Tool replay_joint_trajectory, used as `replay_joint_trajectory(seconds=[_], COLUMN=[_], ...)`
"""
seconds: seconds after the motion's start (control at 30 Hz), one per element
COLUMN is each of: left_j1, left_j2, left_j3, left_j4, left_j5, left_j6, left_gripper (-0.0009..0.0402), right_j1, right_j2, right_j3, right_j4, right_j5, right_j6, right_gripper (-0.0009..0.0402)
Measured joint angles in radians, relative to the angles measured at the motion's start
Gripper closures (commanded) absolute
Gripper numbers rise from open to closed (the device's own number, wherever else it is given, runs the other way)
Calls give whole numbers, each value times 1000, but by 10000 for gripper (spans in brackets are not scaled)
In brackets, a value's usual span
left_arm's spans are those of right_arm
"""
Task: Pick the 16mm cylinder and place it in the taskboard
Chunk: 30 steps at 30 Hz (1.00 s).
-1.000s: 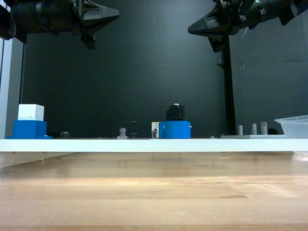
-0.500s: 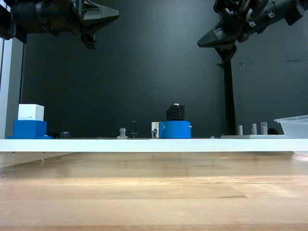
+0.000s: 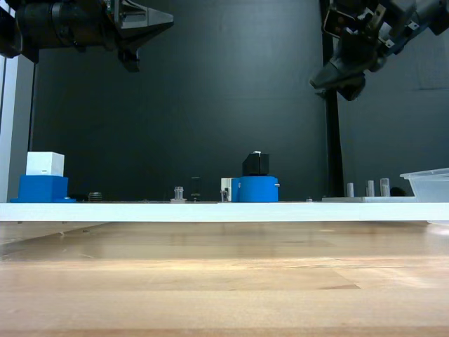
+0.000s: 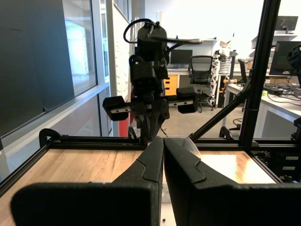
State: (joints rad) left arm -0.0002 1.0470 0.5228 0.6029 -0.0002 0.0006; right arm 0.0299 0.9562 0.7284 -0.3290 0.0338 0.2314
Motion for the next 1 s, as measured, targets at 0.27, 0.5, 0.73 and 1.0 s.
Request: replay_joint_trajectory(seconds=[0.27,0.5,0.73,1.0], left_j1=[0,0,0,0], left_j2=[0,0,0,0], left_j3=[0,0,0,0], left_j4=[0,0,0,0], left_j5=[0,0,0,0], left_j6=[0,0,0,0], left_gripper=[393,393,393,393], right_j1=[17,23,53,118], right_j2=[-8,-5,-5,-5], right_j3=[93,177,198,198], right_j4=[-258,-486,-622,-739], right_j5=[0,0,0,-11], right_j6=[7,8,41,103], right_gripper=[393,393,393,393])
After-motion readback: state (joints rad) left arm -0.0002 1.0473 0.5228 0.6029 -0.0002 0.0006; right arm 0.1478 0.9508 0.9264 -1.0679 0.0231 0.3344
